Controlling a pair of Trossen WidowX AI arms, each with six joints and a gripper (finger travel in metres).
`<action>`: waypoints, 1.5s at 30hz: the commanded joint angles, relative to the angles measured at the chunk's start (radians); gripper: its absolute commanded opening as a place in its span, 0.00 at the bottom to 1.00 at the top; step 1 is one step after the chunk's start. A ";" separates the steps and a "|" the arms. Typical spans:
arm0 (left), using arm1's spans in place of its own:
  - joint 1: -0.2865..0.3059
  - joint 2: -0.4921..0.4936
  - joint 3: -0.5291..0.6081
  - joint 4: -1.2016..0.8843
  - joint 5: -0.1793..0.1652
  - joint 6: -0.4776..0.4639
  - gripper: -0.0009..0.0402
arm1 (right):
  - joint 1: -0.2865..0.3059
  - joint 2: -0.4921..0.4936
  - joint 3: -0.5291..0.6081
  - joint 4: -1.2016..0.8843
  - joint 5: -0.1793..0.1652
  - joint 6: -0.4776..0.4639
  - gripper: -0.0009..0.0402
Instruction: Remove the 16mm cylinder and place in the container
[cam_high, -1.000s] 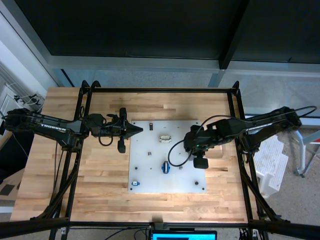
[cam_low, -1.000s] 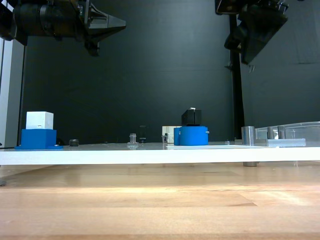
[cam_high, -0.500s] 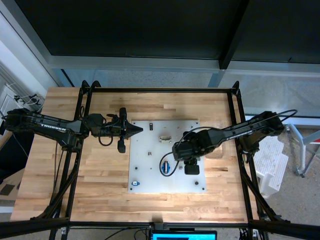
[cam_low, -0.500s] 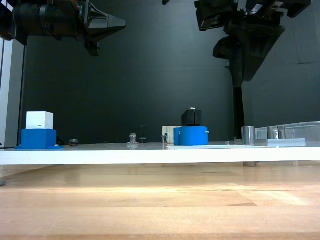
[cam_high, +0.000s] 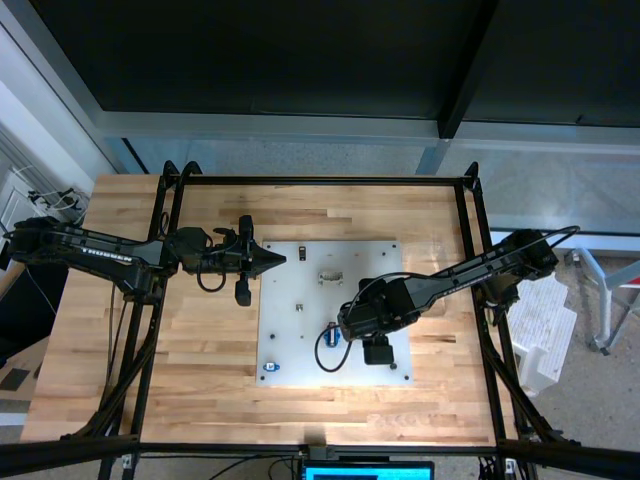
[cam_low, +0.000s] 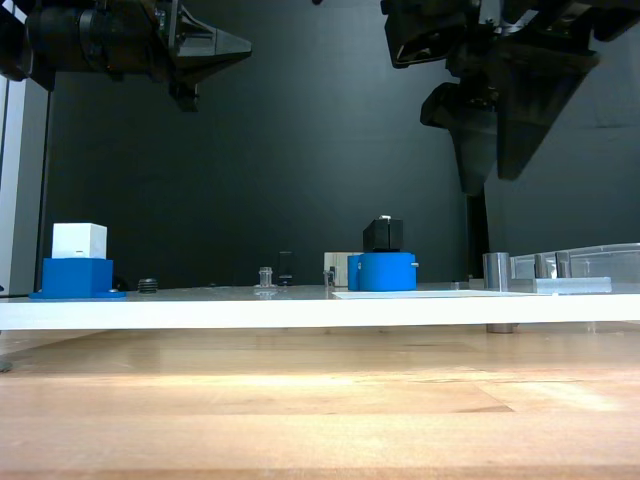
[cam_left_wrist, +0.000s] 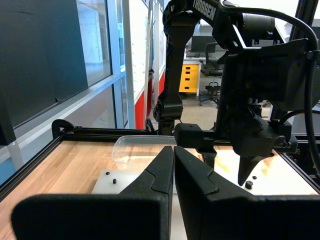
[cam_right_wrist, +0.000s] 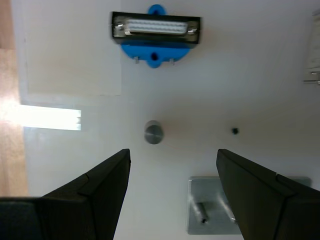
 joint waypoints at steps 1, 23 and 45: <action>0.000 0.000 0.000 0.000 0.000 0.000 0.02 | 0.003 0.016 -0.007 0.003 0.001 0.005 0.61; 0.000 0.000 0.000 0.000 0.000 0.000 0.02 | 0.022 0.081 -0.094 0.146 -0.001 0.002 0.61; 0.000 0.000 0.000 0.000 0.000 0.000 0.02 | 0.026 0.081 -0.143 0.226 -0.008 0.000 0.38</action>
